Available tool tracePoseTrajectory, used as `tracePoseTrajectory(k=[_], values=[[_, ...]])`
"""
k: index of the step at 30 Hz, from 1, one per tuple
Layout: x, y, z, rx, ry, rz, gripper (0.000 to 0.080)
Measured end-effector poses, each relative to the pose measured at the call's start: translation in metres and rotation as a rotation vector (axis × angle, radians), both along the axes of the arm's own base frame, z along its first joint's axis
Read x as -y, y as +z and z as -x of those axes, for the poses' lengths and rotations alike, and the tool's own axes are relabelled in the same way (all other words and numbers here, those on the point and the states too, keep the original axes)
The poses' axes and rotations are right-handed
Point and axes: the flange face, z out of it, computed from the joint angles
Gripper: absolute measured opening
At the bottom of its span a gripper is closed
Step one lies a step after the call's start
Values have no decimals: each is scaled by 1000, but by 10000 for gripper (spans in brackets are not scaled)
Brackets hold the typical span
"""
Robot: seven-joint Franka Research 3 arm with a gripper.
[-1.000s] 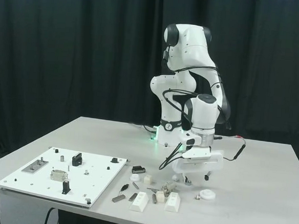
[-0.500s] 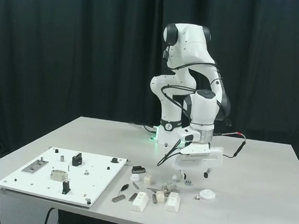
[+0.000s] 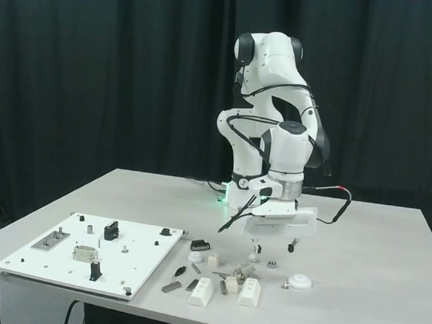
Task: Remove square peg 1.
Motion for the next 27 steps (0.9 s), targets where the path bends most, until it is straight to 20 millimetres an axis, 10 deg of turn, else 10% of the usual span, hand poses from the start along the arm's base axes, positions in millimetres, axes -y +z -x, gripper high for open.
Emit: tracePoseTrajectory(k=[27], values=[[28, 6, -13, -19, -52, 15, 800]])
